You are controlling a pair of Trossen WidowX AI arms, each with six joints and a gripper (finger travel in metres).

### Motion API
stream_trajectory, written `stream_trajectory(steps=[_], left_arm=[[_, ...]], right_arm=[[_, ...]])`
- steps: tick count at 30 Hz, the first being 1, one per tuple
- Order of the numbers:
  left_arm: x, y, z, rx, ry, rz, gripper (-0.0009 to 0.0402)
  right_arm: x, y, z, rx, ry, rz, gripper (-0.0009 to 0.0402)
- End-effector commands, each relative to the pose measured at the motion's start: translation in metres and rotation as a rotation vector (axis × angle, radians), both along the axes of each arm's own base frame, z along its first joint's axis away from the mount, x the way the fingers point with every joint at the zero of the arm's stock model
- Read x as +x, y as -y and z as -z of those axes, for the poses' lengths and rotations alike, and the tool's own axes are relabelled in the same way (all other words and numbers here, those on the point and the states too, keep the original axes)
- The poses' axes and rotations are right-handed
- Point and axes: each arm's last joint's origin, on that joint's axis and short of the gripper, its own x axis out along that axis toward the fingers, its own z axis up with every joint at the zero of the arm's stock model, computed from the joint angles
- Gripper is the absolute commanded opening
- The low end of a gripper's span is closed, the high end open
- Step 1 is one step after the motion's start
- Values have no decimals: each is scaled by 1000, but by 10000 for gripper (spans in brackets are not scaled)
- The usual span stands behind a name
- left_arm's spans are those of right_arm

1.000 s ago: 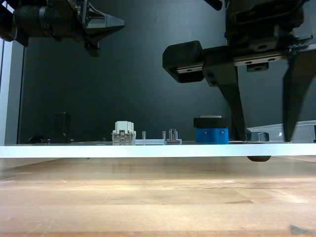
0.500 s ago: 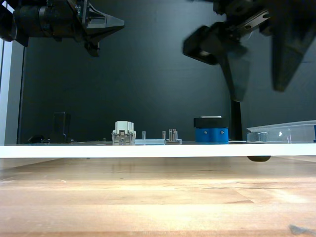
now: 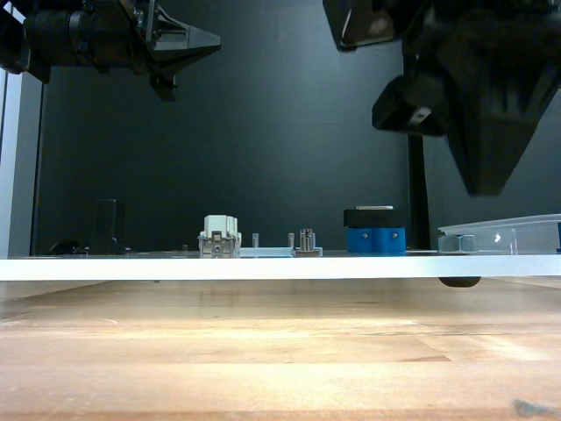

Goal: Unfasten the M12 fastener and place in the container

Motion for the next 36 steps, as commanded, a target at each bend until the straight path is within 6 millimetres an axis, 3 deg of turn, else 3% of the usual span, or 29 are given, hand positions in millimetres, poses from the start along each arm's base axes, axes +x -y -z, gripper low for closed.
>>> stream_trajectory(steps=[1,17,36], left_arm=[[0,0,0,0,0,0,0],[0,0,0,0,0,0,0],[0,0,0,0,0,1,0]], right_arm=[[-2,0,8,-1,-6,6,0],[-4,4,24,-4,-1,7,0],[-5,7,25,-59,3,27,0]])
